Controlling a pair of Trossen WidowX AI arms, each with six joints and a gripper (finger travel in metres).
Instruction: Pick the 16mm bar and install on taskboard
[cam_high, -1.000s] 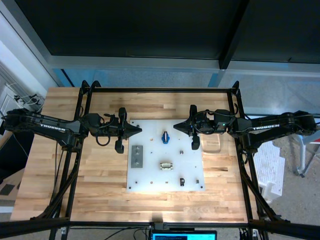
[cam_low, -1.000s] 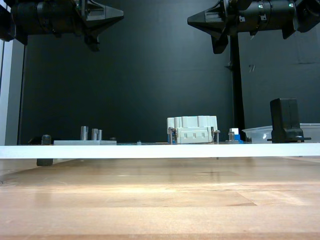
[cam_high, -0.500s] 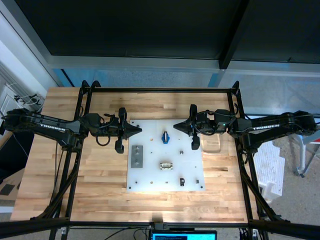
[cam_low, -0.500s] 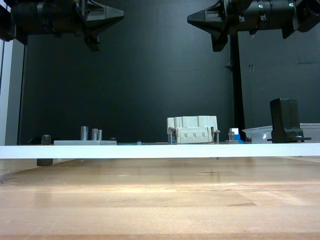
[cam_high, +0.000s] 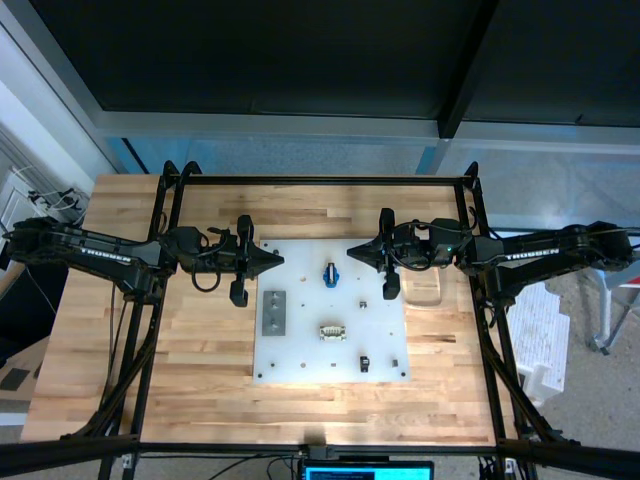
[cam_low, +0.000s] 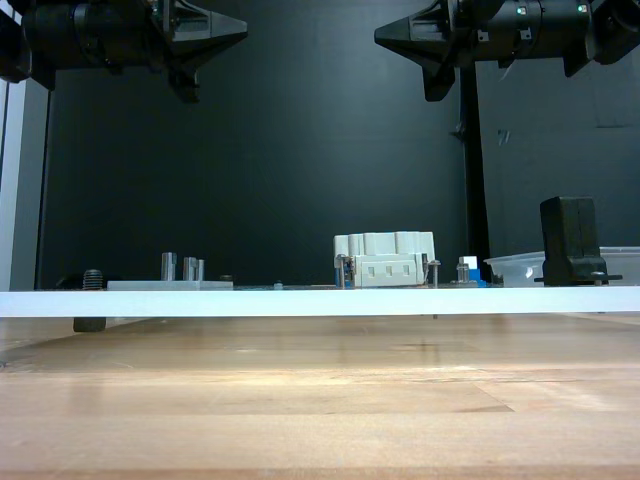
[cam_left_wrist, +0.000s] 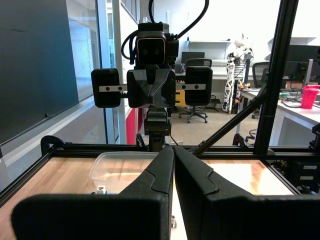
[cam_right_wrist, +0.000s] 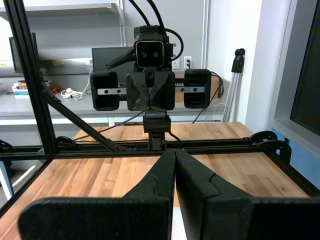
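Found the taskboard (cam_high: 300, 352) flat on the middle of the wooden table (cam_high: 200, 385), carrying the beige connector (cam_high: 332, 331), then the grey block (cam_high: 273, 311), then the blue connector (cam_high: 330, 273). Noted a clear tray (cam_high: 425, 290) just beside its right edge. Farther back, saw the left gripper (cam_high: 281, 258) and right gripper (cam_high: 350, 251) high over the taskboard, tips facing, fingers of both pressed together on nothing. Could not make out the 16mm bar.
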